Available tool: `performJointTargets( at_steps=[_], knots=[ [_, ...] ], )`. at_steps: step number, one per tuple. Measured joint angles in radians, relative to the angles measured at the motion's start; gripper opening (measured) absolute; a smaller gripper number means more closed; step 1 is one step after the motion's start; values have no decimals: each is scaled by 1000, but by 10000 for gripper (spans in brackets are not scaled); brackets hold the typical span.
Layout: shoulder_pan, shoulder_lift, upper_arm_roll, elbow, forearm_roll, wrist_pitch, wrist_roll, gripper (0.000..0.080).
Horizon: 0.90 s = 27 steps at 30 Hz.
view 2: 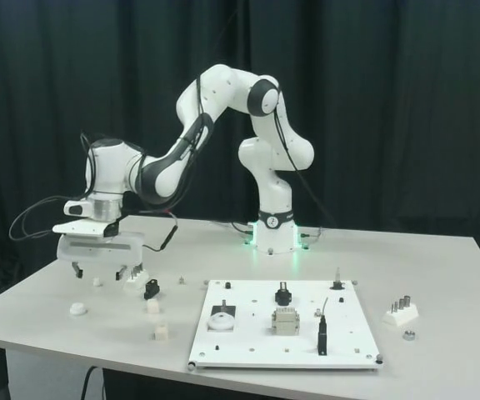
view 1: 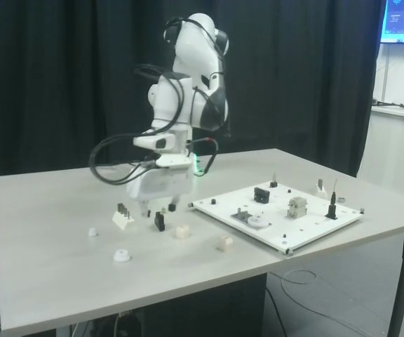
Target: Pick medium gear.
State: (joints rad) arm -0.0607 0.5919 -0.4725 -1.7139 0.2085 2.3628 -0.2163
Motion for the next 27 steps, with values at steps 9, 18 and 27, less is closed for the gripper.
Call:
performJointTargets(
  at_steps=[9,18,27],
  knots=[
    [-49,49,2,29,48,-15,-67,800],
    [-85,84,3,76,78,-63,-101,800],
    [-119,120,3,135,92,-124,-110,800]
  ],
)
